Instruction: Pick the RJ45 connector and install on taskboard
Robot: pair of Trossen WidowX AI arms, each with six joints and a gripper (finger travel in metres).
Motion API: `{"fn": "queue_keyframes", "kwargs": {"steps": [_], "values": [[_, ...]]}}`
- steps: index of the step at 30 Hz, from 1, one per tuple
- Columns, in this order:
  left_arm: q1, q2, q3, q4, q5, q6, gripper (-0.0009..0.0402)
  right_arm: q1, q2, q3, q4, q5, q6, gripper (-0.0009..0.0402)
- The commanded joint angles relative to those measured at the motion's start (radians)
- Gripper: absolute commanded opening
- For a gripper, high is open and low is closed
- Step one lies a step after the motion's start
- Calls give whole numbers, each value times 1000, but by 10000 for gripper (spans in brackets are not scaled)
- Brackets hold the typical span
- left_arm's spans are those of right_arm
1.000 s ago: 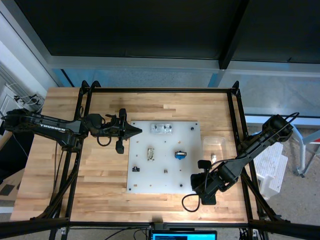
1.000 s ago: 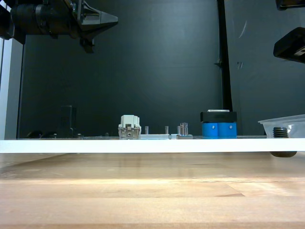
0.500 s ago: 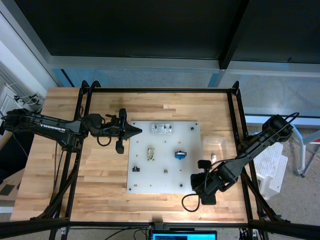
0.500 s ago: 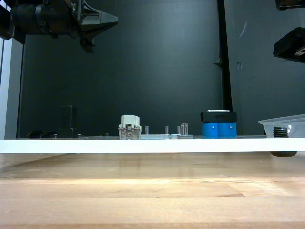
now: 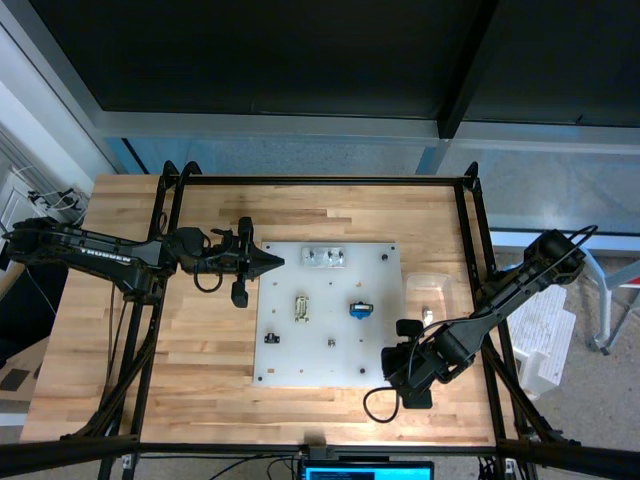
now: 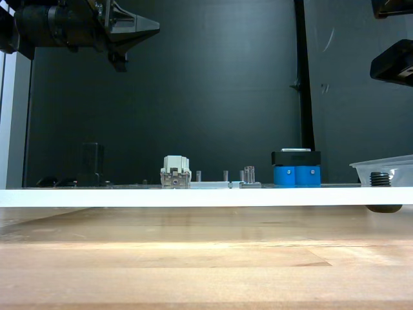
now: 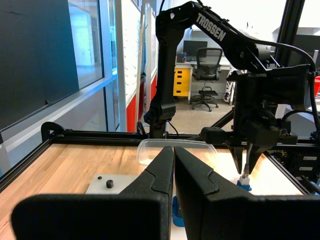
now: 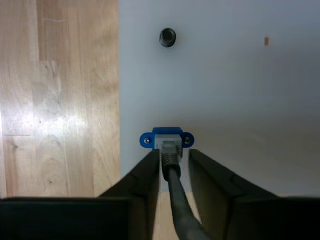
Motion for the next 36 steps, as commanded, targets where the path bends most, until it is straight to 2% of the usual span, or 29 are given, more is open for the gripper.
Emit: {"fn": "queue_keyframes", "kwargs": {"steps": [1, 6, 11, 21, 36], "values": [[0, 0, 0, 0, 0, 0, 0, 0, -5, 2, 13, 1, -1, 143], [0, 0, 0, 0, 0, 0, 0, 0, -23, 8, 8, 0, -1, 190], [0, 0, 0, 0, 0, 1, 0, 0, -47, 41, -45, -1, -1, 214], [0, 0, 0, 0, 0, 0, 0, 0, -105, 78, -130, 0, -1, 216], [0, 0, 0, 0, 0, 0, 0, -2, -114, 87, -161, 1, -2, 215]]}}
